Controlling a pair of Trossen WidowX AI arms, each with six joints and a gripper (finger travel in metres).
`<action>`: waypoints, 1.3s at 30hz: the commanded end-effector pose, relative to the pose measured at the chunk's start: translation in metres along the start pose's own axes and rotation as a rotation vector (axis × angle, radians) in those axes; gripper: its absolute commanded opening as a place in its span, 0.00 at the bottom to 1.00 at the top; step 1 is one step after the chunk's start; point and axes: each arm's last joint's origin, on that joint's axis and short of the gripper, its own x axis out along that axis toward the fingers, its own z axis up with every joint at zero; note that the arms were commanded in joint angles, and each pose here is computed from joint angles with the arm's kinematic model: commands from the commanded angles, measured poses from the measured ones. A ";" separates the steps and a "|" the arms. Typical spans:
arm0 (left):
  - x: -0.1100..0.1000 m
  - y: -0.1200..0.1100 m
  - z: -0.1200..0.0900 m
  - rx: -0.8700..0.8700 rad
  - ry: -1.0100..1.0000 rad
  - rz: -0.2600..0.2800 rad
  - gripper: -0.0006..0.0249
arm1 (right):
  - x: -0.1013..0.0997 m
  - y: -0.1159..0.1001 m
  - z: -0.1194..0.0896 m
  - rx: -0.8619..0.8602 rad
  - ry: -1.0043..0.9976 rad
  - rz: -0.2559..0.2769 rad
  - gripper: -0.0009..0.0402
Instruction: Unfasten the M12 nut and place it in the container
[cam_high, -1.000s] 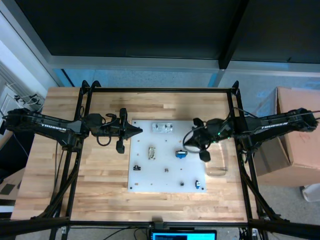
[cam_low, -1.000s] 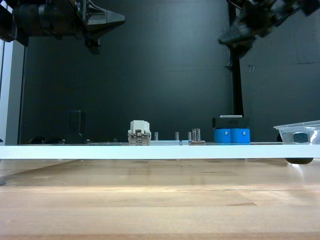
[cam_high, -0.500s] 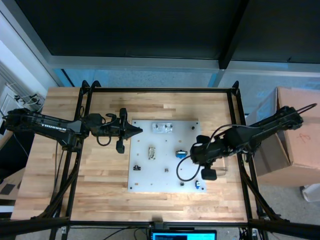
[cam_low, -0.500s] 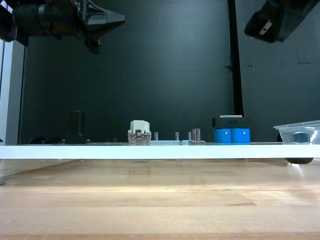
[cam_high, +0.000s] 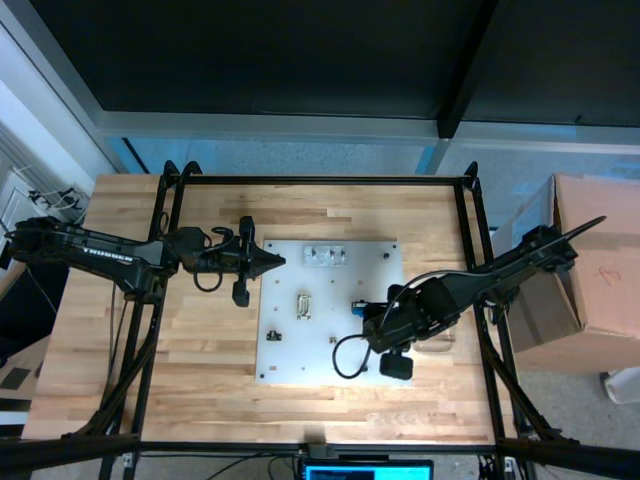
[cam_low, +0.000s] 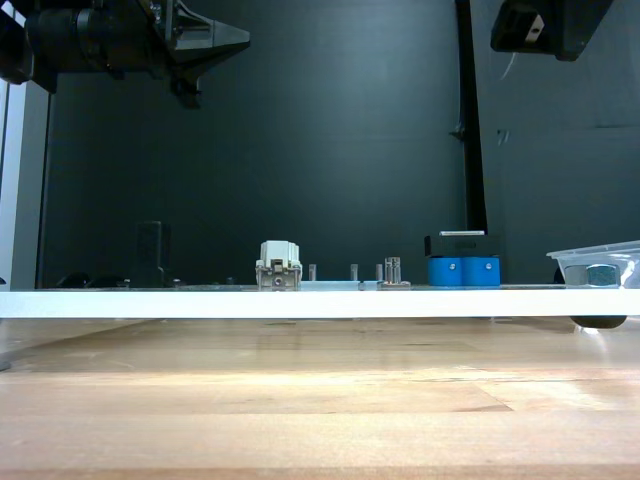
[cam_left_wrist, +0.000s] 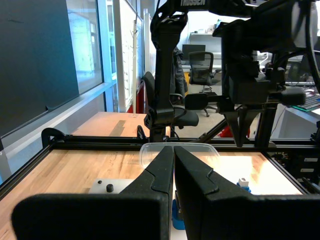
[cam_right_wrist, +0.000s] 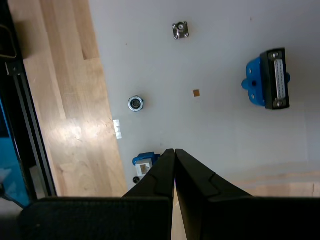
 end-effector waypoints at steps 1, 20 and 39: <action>0.000 0.000 0.000 0.000 0.000 0.000 0.02 | 0.002 0.005 0.005 0.037 0.001 0.000 0.02; 0.000 0.000 0.000 0.000 0.000 0.000 0.03 | 0.041 0.019 0.008 0.144 0.114 -0.054 0.45; 0.000 0.000 0.000 0.000 0.000 0.000 0.02 | 0.095 0.037 0.015 0.128 0.145 -0.100 0.67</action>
